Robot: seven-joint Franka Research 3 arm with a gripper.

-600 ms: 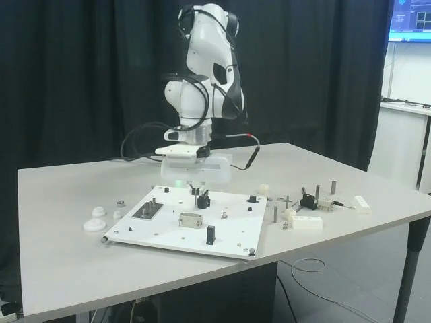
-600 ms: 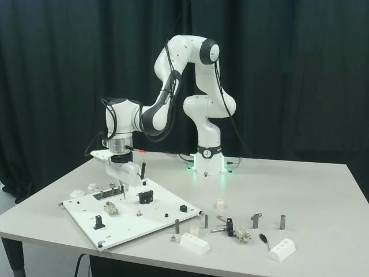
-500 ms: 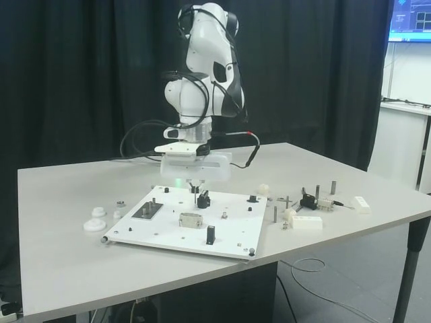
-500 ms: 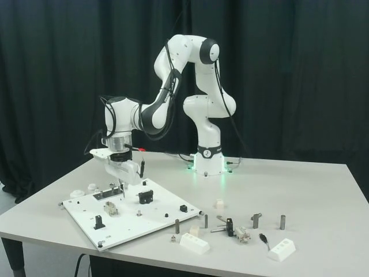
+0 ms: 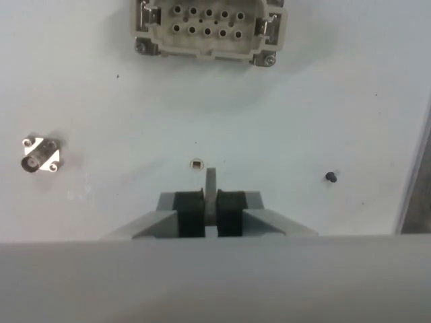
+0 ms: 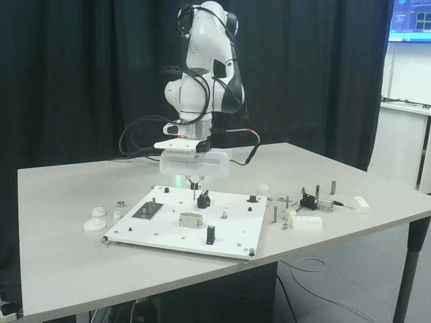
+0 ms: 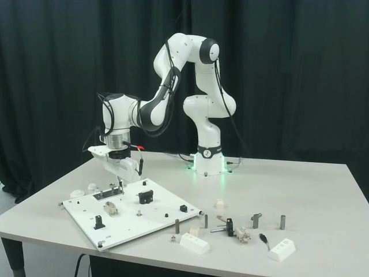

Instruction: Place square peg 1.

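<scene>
Gripper (image 5: 210, 208) is clamped on the thin grey square peg (image 5: 211, 192), which stands upright between the black finger pads (image 5: 189, 212). Against the room views half a second back, the wrist has risen; the peg tip now hangs clear above the flat white assembly board (image 5: 323, 121), close by the small square hole (image 5: 196, 163). Judgement: peg lifted and carried, insertion not yet done; fine alignment over the hole comes next.

Near neighbours: the grey multi-pin rectangular connector (image 5: 209, 30) and the small metal coaxial socket (image 5: 40, 155), both apart from the hole. The board edge lies well off to one side. Open room around the hole appears ample.
</scene>
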